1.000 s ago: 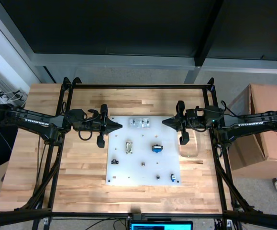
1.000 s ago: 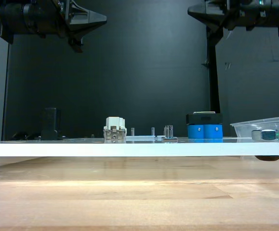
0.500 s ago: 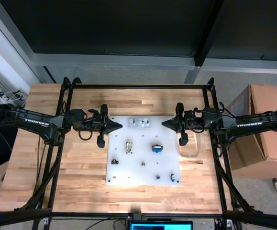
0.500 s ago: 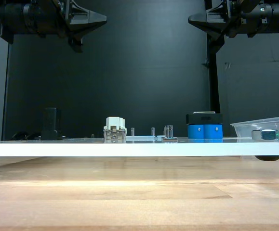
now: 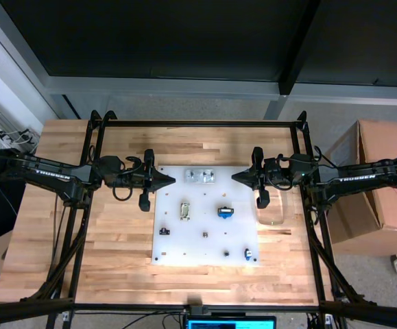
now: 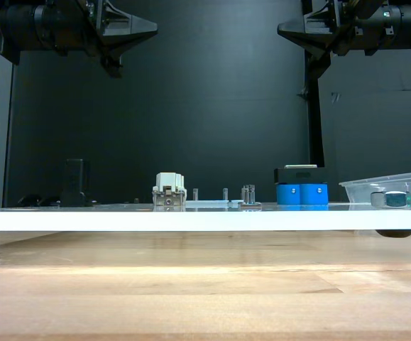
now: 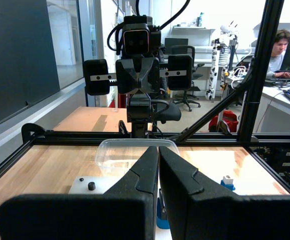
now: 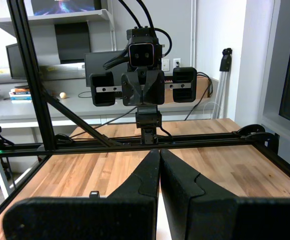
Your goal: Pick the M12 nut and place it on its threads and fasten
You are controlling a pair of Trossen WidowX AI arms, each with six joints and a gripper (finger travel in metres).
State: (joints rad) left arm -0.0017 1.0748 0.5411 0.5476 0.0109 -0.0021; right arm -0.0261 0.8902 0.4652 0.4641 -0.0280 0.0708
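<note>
While both arms reach inward well above it, the wooden worktop [image 5: 116, 260] carries a white board [image 5: 184, 250] at its middle. The left arm [image 5: 47, 171] comes in from the left edge and the right arm [image 5: 363, 175] from the right, each held level, their tips facing one another across the board's far half.

A clear tray [image 5: 272, 223] lies on the worktop just beside the board's right edge, under the right arm.

The left end effector [image 5: 169, 180] hangs over the board's far left corner. In its wrist view its fingers are pressed together with nothing between them. The right end effector [image 5: 235, 176] hangs over the board's far right part, its fingers likewise pressed together on nothing.

A blue connector [image 5: 225, 212] stands right of the board's middle.

The M12 nut [image 5: 247, 254] shows as a small silver piece near the board's near right edge, touching a small blue part. It is free of both end effectors. The high view puts it on the board and outside the tray. Whether it sits on its stud I cannot tell.
</note>
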